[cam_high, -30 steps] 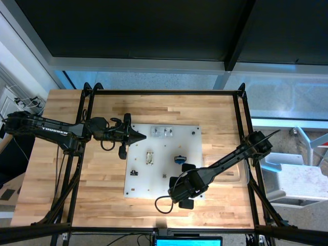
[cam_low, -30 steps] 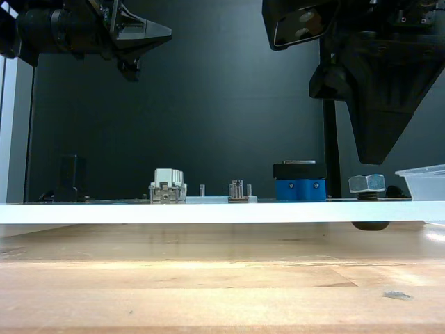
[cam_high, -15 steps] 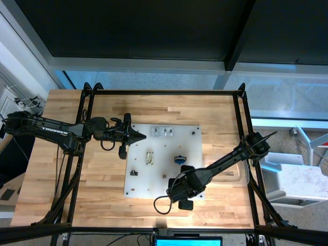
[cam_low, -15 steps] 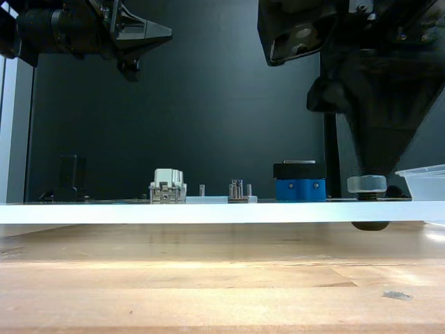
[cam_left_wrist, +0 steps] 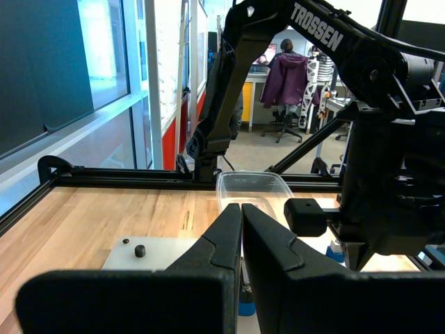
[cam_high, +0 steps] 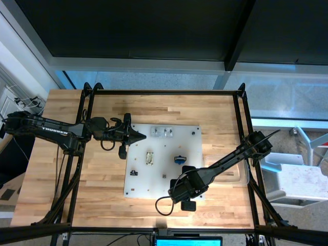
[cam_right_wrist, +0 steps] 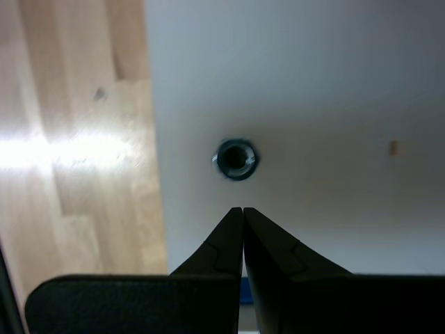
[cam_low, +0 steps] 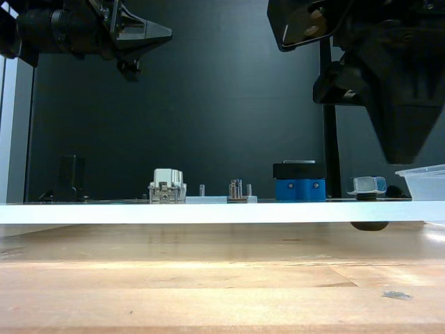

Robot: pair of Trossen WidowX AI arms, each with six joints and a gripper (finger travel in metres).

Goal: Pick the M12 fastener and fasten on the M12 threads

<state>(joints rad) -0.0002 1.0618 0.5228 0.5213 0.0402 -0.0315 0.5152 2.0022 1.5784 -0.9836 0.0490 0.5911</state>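
My right gripper [cam_right_wrist: 243, 210], fingers pressed together on nothing, hangs above the board's [cam_right_wrist: 313, 83] near right edge. Just beyond its tip the nut [cam_right_wrist: 236, 158] sits on its stud [cam_low: 366, 197]. Farther off, my left gripper [cam_left_wrist: 241, 209] hovers clenched, empty, over the board's far left.

the table [cam_high: 102, 205] is light brown wood with stripes of paler and darker planks. the board [cam_high: 143, 184] on it is plain white. the nut [cam_right_wrist: 236, 158] is shiny silver-grey with a dark hole. the left gripper [cam_left_wrist: 241, 207], over the board's far left edge, is black. the right gripper [cam_right_wrist: 242, 210], above the nut, is black too. one block [cam_low: 300, 189] is blue with a black top. the tray [cam_low: 424, 181] is see-through.
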